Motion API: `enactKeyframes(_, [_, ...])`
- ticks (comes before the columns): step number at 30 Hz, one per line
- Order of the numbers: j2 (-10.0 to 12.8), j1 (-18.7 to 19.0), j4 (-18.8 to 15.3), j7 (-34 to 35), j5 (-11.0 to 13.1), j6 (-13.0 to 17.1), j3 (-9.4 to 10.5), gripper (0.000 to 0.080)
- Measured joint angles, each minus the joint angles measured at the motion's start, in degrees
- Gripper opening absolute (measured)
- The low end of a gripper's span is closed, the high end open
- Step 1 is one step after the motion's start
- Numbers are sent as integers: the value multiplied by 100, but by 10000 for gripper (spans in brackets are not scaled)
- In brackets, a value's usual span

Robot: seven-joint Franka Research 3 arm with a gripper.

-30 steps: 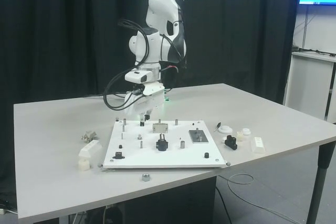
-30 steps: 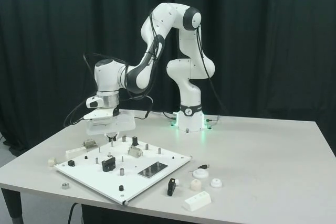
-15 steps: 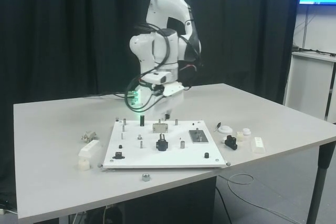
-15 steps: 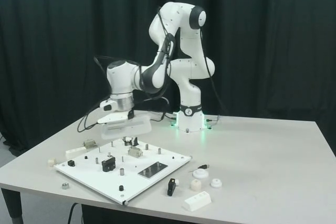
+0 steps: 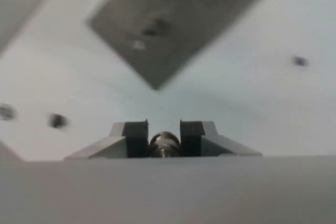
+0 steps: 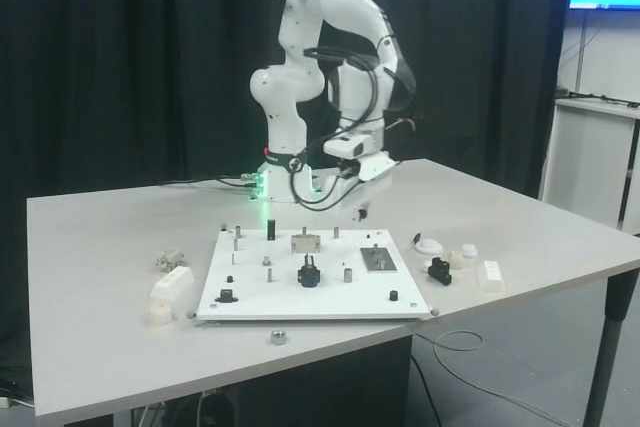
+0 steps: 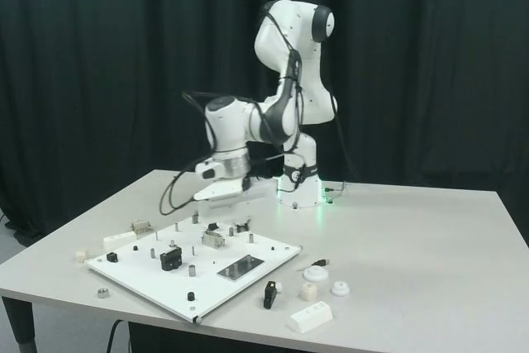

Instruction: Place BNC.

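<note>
Since the earlier frames the white arm [image 6: 330, 37] has swung from the board's [image 6: 310, 287] far-left corner toward frame centre above the grey counter [image 6: 100, 247], carrying. The tool [image 5: 164, 139] is clenched on the BNC [image 5: 165, 145], held over the board near the grey plate [image 5: 178, 19]. The transport step looks under way; next it likely needs lining up over the BNC's mount and lowering straight.

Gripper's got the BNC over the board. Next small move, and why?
Probably a short move to centre over the target post, then straight down. The gripper is shut on the BNC and hangs above the white board near the grey plate, not touching anything. Which post is the target, I cannot tell.
</note>
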Motion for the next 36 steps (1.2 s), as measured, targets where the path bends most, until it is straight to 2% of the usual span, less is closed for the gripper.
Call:
enactKeyframes(7, [-144,510,-226,561,0,14,40,125])
enactKeyframes(13, [-221,890,-364,1098,0,120,180,125])
enactKeyframes(19, [-252,1230,-467,1663,0,330,408,125])
enactKeyframes(29, [-248,1705,-522,2725,-4,633,916,125])
enactKeyframes(36, [-173,1993,-580,3381,-71,974,1181,125])
